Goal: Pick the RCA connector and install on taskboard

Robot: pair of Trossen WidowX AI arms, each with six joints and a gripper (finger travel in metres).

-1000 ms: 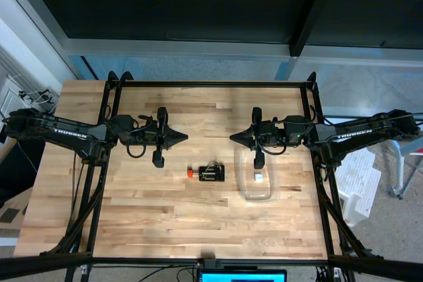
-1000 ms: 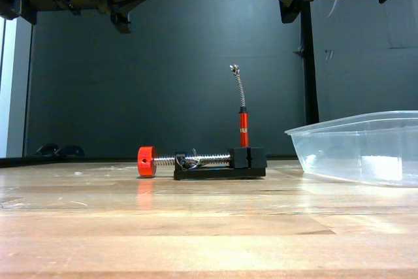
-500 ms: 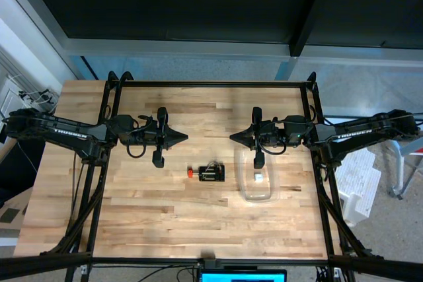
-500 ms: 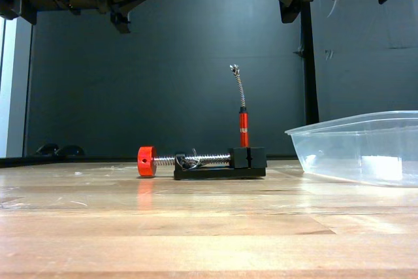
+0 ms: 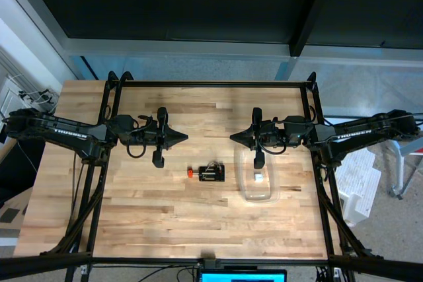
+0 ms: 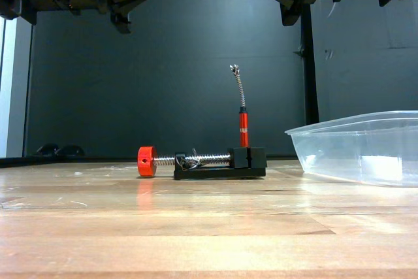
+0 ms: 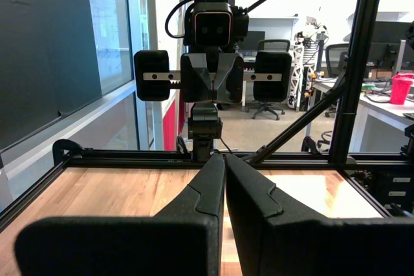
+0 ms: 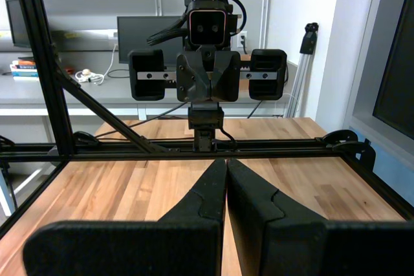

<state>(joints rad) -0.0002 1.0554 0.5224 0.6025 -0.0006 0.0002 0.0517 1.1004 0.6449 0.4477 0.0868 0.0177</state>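
The taskboard (image 5: 213,174) is a small black block at the table's middle, its red knob (image 5: 190,173) pointing left. In the low view a red plug with a coiled metal tail, seemingly the RCA connector (image 6: 243,129), stands upright on the right end of the taskboard (image 6: 219,164). My left gripper (image 5: 185,138) hovers high, behind and to the left of the board, shut and empty. Facing it from the right at the same height, my right gripper (image 5: 232,138) is also shut and empty. Both wrist views show closed fingers, the left gripper (image 7: 224,157) and the right gripper (image 8: 226,159), each looking at the other arm.
A clear plastic tray (image 5: 245,189) lies right of the board, under the right arm, with a small pale item (image 5: 258,177) in it. A black frame rail (image 5: 211,84) runs along the table's far edge.
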